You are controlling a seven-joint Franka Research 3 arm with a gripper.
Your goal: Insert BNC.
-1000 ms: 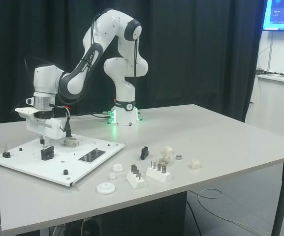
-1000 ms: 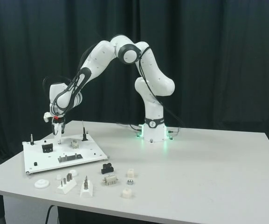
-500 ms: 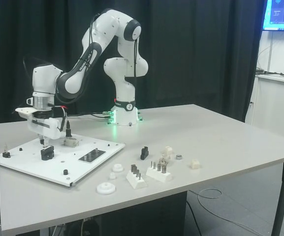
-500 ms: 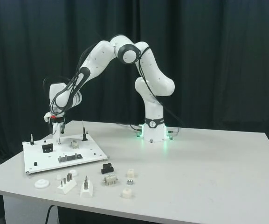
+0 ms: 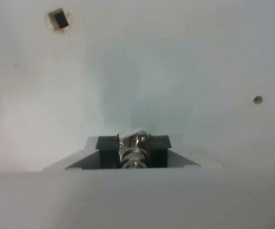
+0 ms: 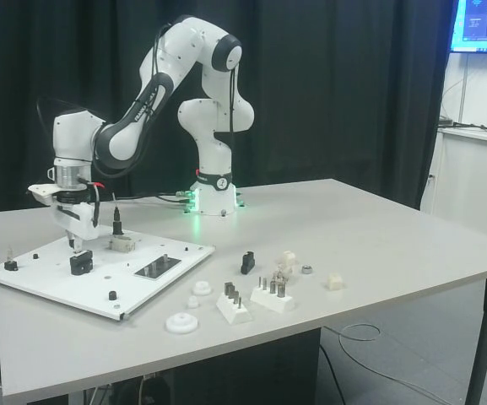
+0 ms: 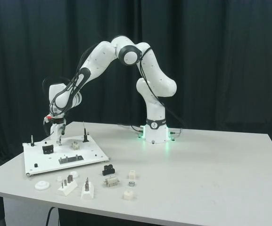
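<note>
- Jaws pinch the BNC connector (image 5: 134,152); gripper (image 6: 73,242) points straight down.
- Connector hangs above the white board (image 6: 53,278), near the black block (image 6: 80,264).
- Board lies on the grey table (image 6: 378,228).

No legible text, label, brand or number in any view. Monitor (image 6: 483,25) at upper corner of first room view shows screen content, too small to read. Dark mark on arm base collar (image 6: 212,180), unreadable. White board (image 6: 100,270) carries no readable markings.
</note>
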